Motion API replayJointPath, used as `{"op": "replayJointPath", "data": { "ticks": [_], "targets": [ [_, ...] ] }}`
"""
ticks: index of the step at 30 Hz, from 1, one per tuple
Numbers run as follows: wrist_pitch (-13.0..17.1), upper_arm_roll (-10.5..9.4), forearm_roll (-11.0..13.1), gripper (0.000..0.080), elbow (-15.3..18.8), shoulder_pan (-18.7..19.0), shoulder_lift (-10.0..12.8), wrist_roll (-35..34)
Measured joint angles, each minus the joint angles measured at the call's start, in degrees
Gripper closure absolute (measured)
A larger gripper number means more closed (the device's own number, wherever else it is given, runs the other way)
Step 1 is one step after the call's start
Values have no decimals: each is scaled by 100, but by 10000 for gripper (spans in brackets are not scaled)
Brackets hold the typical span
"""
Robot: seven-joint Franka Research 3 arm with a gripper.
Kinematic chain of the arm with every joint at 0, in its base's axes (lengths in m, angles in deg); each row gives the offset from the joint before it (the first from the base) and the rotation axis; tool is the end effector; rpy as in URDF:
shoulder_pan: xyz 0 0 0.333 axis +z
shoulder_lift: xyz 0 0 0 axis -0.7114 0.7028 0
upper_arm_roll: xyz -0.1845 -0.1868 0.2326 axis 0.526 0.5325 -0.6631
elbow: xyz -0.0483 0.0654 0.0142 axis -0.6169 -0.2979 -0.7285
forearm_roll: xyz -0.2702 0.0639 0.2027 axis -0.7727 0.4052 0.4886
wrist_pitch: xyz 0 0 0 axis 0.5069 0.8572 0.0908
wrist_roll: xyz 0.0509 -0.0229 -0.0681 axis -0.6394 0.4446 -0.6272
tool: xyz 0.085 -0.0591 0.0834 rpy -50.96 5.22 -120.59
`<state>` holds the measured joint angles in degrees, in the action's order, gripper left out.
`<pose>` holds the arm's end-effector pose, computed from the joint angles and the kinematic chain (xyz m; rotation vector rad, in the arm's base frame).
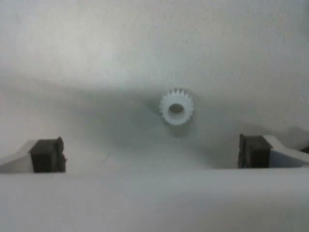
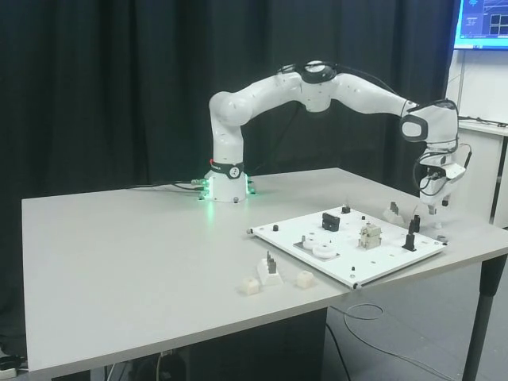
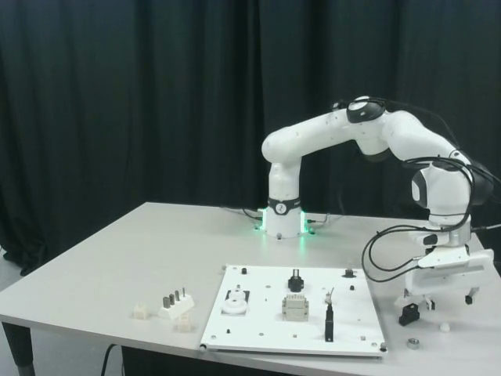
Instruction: Pick small gear.
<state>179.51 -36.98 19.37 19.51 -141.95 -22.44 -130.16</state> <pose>0.5090 0.5060 0.2190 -2.9524 0.7599 -0.0241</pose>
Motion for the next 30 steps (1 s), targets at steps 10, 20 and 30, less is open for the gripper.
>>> {"op": "replayJointPath", "data": {
  "ticks": [10,20,30],
  "targets": [
    [201,-211,-193,3,-79,-132,-43,-30],
    [343,-433,-275,3,-143,-265,-46,-58],
    [472,-604,-370,3,-233,-345,-49,-103]
  ]
}}
